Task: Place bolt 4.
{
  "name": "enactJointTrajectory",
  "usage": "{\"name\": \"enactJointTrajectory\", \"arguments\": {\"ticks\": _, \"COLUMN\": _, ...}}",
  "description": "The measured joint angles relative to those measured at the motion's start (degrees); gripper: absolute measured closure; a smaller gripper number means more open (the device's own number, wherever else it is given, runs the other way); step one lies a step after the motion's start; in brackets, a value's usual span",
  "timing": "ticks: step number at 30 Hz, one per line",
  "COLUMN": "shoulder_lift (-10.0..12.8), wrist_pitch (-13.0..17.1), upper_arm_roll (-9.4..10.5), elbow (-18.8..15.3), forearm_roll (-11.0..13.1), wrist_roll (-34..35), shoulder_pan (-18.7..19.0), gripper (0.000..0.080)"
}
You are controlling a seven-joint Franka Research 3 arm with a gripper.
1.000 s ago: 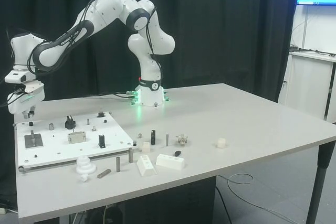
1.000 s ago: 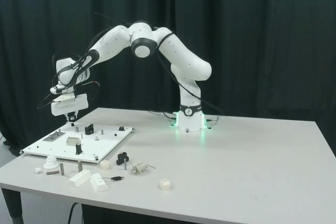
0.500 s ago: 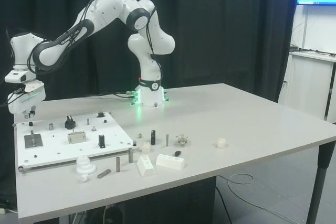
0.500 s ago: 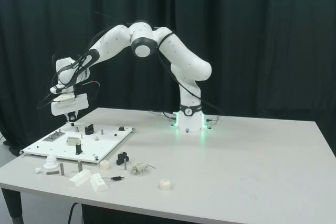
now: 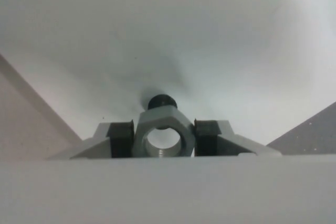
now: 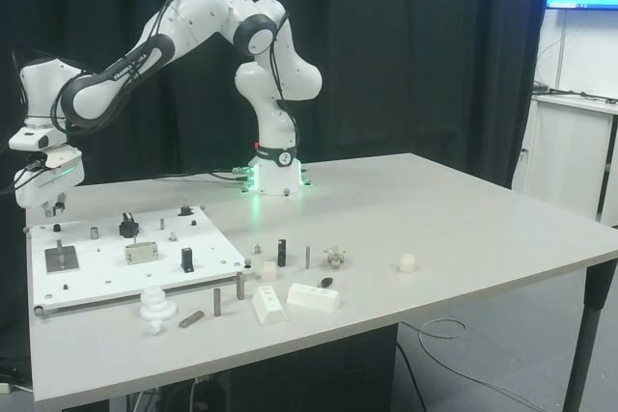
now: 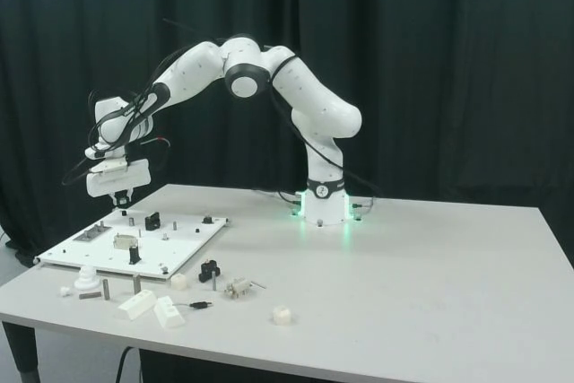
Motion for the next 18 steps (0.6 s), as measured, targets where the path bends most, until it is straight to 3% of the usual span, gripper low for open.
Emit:
{"name": "enactJointTrajectory", "arguments": {"ticks": 7, "shoulder_lift": -0.16, "wrist_pitch": -0.5, "upper_arm_roll": 0.0, "elbow": 0.0, "forearm_roll": 0.0, "wrist_roll": 2.37, "shoulder_pan": 0.18, "gripper": 0.0559}}
{"name": "enactJointTrajectory", "arguments": {"ticks": 18, "shoulder_lift": -1.98, "wrist_pitch": -3.79, "upper_arm_roll": 0.05, "elbow": -0.01, "forearm_roll": 0.78, "wrist_roll": 13.93, "shoulder_pan": 2.2, "gripper": 0.0559}}
